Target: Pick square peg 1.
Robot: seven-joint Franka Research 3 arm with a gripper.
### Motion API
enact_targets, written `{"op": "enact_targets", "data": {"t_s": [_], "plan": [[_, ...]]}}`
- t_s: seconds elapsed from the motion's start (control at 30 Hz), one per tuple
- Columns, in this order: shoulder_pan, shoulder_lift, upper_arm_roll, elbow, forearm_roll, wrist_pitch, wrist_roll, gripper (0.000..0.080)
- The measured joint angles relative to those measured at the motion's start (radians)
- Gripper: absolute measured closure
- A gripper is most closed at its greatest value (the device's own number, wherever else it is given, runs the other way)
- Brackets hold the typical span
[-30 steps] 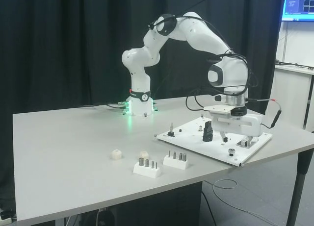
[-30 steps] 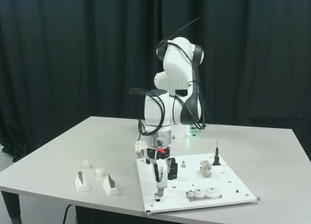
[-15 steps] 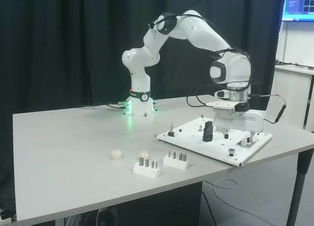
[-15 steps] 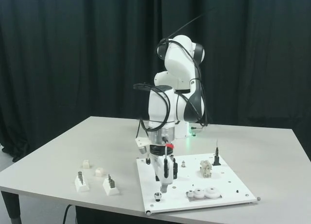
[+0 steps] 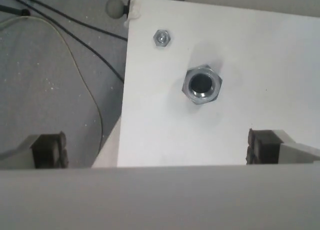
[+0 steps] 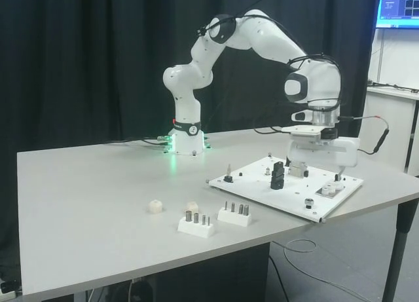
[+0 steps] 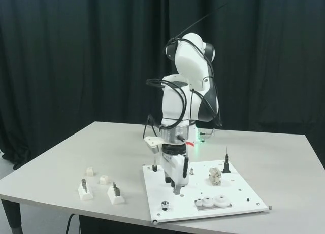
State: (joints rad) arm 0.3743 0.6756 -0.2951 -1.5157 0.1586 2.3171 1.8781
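Two white peg holders (image 6: 196, 223) (image 6: 234, 213) stand near the table's front edge, each with several short upright pegs; I cannot tell which one is square peg 1. They also show in the second room view (image 7: 84, 188) (image 7: 115, 192). My gripper (image 6: 319, 174) hangs open and empty above the white board (image 6: 288, 187), far from the holders. In the wrist view the gripper (image 5: 156, 149) has its fingers (image 5: 50, 150) wide apart over the board's corner. A grey hex nut (image 5: 201, 85) lies on the board below.
Two small white blocks (image 6: 154, 206) (image 6: 191, 205) lie behind the holders. The board carries a black part (image 6: 277, 175), a pin on a black base (image 7: 225, 163), white gears (image 7: 213, 201) and a small nut (image 5: 162, 38). Cables (image 5: 75, 60) run on the floor past the board's edge.
The gripper has risen from just above the board near the hex nut and moved toward the board's middle. The wrist has turned. Nothing was taken hold of.
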Motion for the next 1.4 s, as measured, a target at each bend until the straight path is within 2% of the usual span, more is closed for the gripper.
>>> {"op": "enact_targets", "data": {"t_s": [0.53,0.9,1.13,1.4], "plan": [[0.005,-0.018,0.0,0.001,-0.038,-0.007,-0.005,0.0003],[-0.014,-0.025,-0.003,0.004,-0.095,-0.013,-0.087,0.0003],[-0.044,-0.032,-0.003,0.004,-0.124,-0.057,-0.275,0.0003],[-0.085,-0.04,-0.002,0.005,-0.131,-0.103,-0.632,0.0003]]}}
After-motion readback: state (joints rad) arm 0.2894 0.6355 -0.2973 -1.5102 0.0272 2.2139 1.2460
